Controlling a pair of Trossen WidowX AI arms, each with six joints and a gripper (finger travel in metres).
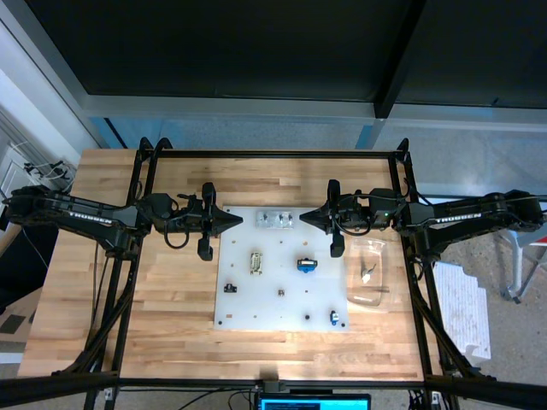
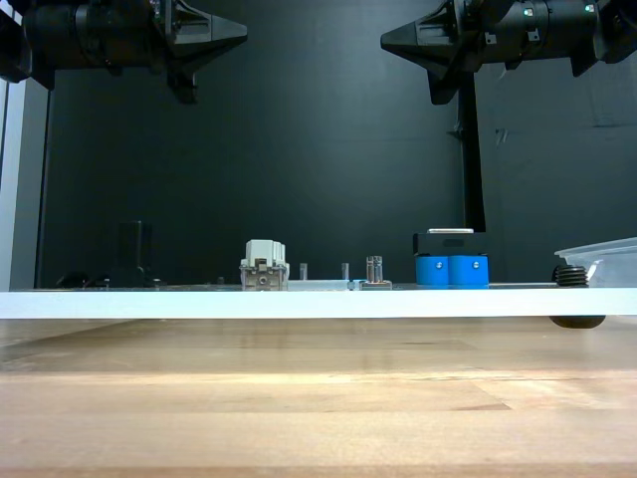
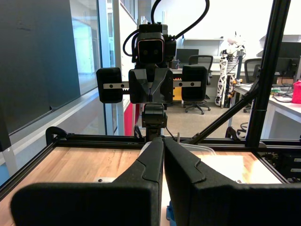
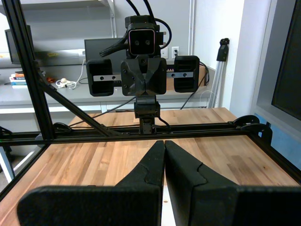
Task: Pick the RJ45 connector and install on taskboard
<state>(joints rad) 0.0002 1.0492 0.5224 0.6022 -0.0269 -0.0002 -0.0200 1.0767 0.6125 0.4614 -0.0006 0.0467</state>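
The white taskboard (image 1: pixel 256 299) lies mid-table, carrying small blue, black and metal fittings. A tiny whitish RJ45 connector (image 1: pixel 368 273) lies inside the clear tray (image 1: pixel 376 254) just right of the board. My left gripper (image 1: pixel 240 220) hovers high over the board's far left edge, shut and empty, pointing right. My right gripper (image 1: pixel 302 218) hovers over the far right edge, shut and empty, pointing left. The two tips face each other, apart. In the low view both grippers (image 2: pixel 243 33) (image 2: pixel 384 42) hang well above the board (image 2: pixel 299 302).
A beige connector block (image 1: pixel 255 262) and blue fitting (image 1: pixel 305 265) stand mid-board; another blue fitting (image 1: pixel 335 319) sits at the near right corner. A metal block (image 1: pixel 278 220) lies between the gripper tips. Black frame rails (image 1: pixel 273 155) border the table.
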